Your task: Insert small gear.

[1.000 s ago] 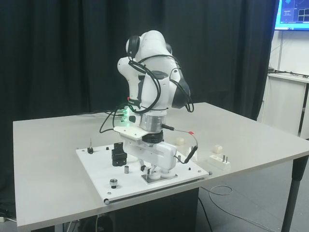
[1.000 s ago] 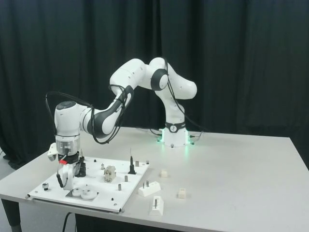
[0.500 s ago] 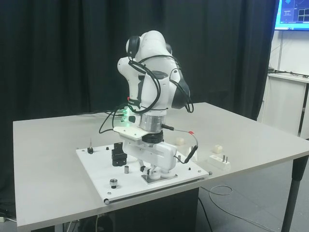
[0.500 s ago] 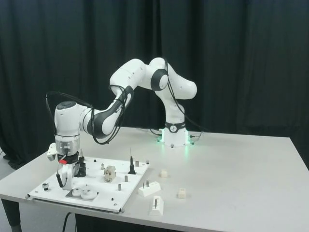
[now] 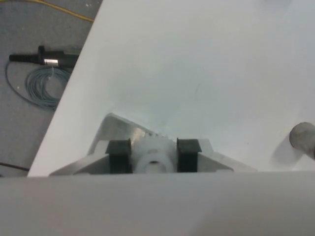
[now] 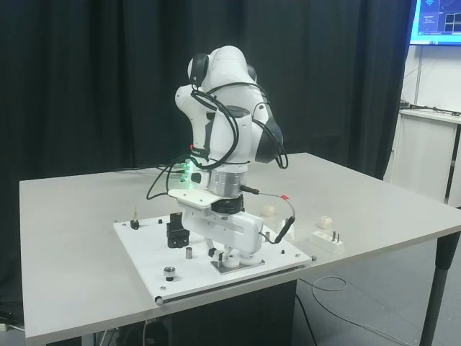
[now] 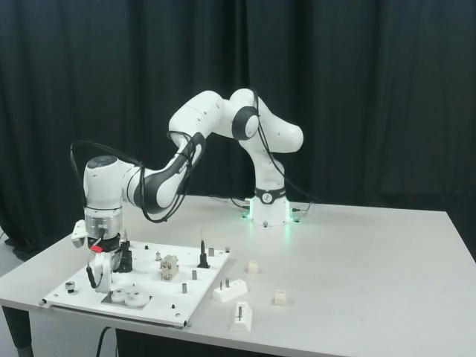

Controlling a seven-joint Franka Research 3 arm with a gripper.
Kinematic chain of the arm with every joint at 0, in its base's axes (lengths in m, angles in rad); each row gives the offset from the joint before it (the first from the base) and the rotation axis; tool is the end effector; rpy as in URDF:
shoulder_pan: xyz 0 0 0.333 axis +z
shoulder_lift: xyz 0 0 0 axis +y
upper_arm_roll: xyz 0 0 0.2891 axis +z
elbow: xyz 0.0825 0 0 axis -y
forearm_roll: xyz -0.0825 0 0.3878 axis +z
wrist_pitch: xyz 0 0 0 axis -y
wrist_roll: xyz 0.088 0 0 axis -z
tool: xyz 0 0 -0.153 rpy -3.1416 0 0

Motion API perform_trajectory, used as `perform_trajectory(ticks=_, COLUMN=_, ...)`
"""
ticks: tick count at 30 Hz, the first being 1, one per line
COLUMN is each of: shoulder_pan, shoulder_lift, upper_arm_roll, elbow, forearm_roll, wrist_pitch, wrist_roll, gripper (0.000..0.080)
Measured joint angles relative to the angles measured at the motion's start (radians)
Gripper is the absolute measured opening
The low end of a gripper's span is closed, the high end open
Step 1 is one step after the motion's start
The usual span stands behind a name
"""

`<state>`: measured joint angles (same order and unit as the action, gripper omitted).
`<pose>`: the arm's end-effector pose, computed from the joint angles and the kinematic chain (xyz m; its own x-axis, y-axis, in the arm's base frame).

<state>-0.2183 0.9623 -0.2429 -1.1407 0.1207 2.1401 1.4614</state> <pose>0.7003 -0.2877 0.1677 -0.3028 -0.9479 0.0993 -0.9529 0.2993 -0.0490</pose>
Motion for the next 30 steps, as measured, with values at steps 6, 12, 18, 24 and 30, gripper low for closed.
perform_trajectory(ticks=6, shoulder_pan=0.002, shoulder_lift=0.0, upper_arm_roll=0.0, elbow=0.0, forearm_roll=0.007, wrist_pitch=-0.001, wrist_roll=-0.001, gripper=0.0194)
perform_trajectory(ticks=12, shoulder_pan=0.006, shoulder_lift=0.0, upper_arm_roll=0.0, elbow=0.001, forearm_roll=0.007, wrist_pitch=-0.006, wrist_roll=-0.001, gripper=0.0194)
perform_trajectory(ticks=18, shoulder_pan=0.006, shoulder_lift=0.0, upper_arm_roll=-0.001, elbow=0.002, forearm_roll=0.007, wrist_pitch=-0.011, wrist_roll=-0.001, gripper=0.0194)
perform_trajectory(ticks=24, shoulder_pan=0.006, shoulder_lift=0.0, upper_arm_roll=-0.004, elbow=0.003, forearm_roll=0.007, wrist_pitch=-0.023, wrist_roll=-0.001, gripper=0.0194)
perform_trajectory(ticks=30, shoulder_pan=0.006, shoulder_lift=0.0, upper_arm_roll=-0.004, elbow=0.004, forearm_roll=0.007, wrist_pitch=-0.026, wrist_roll=-0.001, gripper=0.0194)
